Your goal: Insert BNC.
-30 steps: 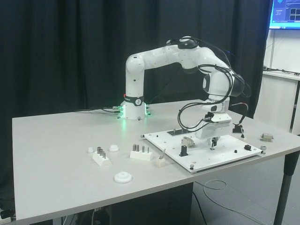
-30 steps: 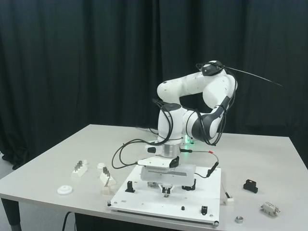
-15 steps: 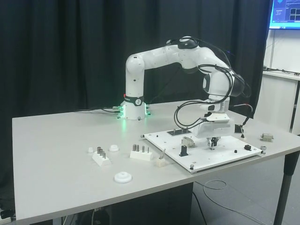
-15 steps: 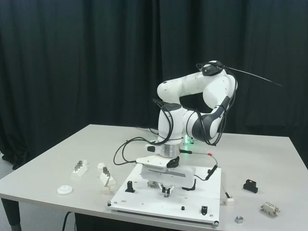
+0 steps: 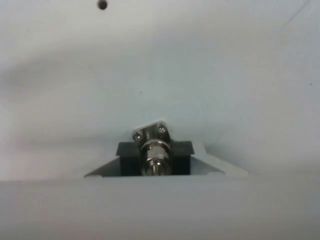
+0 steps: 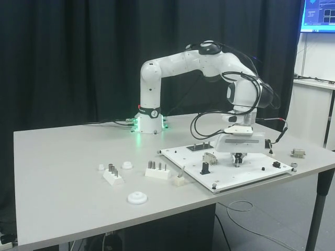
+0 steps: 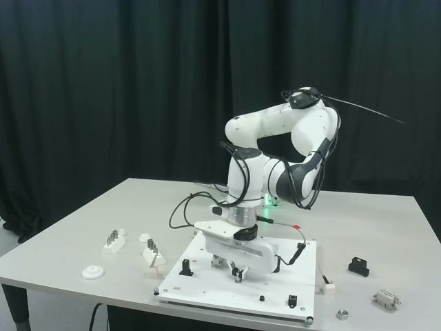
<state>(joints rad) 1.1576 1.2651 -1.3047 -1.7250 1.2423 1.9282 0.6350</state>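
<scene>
**Hand low over the white board, BNC seen between the fingertips**

The hand (image 7: 238, 274) hangs close above the white board (image 6: 230, 175) on the grey bench (image 6: 63, 172), wrist turned so the flat camera housing lies level over the work. That low, squared-up posture suits a straight push or twist on a connector, since a BNC only goes in along its own axis.

In the wrist view the BNC (image 5: 156, 156), a metal barrel on a small square flange with two screws, sits in a black mount (image 5: 129, 159) directly below the hand, centred between where the fingertips should be. Whether the hand grips it, or how wide it stands, I cannot tell: the fingers are not clearly visible in any view.

Loose parts, namely white blocks with pins (image 6: 112, 173) and a white gear (image 6: 137, 197), lie well apart on the bench, out of the arm's way.
</scene>
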